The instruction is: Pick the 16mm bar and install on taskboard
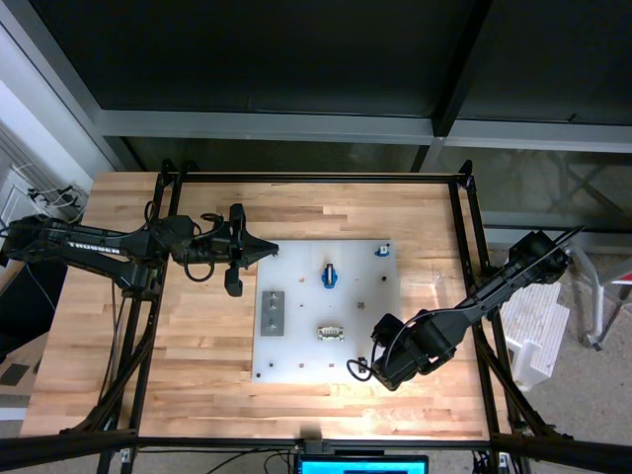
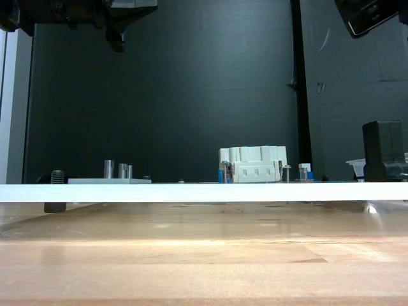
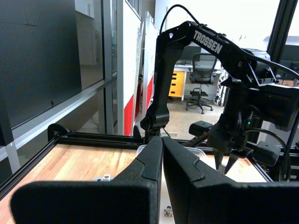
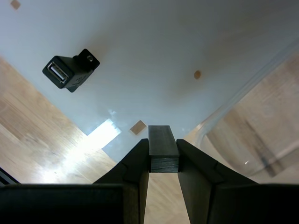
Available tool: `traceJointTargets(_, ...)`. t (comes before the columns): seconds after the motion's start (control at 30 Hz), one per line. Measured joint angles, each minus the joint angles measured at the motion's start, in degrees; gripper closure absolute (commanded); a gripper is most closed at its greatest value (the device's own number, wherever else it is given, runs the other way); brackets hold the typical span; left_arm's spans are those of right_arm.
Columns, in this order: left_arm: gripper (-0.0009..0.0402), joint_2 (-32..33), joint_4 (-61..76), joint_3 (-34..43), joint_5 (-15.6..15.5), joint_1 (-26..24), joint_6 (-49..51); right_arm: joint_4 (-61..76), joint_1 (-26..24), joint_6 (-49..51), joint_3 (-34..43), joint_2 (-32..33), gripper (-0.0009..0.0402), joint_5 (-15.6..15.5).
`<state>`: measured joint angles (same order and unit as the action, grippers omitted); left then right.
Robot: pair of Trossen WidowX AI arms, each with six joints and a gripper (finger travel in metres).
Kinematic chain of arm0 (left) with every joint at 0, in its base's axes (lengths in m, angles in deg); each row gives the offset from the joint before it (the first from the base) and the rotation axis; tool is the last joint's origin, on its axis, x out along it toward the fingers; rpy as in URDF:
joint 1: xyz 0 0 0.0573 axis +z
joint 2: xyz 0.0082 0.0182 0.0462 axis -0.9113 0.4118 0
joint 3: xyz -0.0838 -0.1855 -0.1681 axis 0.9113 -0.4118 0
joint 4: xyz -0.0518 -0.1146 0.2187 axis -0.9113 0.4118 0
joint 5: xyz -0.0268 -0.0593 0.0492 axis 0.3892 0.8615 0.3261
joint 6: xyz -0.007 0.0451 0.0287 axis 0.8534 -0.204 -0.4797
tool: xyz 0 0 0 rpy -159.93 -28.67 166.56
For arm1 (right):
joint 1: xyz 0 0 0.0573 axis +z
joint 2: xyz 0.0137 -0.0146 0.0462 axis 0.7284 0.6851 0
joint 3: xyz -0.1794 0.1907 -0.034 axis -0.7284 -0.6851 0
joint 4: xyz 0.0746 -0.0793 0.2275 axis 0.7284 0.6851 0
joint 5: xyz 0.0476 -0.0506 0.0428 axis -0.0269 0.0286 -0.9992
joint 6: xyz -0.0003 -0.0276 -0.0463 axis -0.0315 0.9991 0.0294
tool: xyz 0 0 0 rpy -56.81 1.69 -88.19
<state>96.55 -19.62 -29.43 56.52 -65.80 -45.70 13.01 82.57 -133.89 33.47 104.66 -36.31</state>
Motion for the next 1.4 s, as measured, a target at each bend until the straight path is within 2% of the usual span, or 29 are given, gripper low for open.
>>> traceJointTargets(0.6,0.0393,-0.02,0.0,-0.02,0.0,0.0,0.02,-3.21,0.9,-7.89,-0.09,3.69,0.0391,-0.15)
traceJointTargets(1.4,0.0393,0.0,0.0,0.0,0.02,0.0,0.02,-4.13,1.36,-9.44,-0.44,4.98,0.0391,0.07)
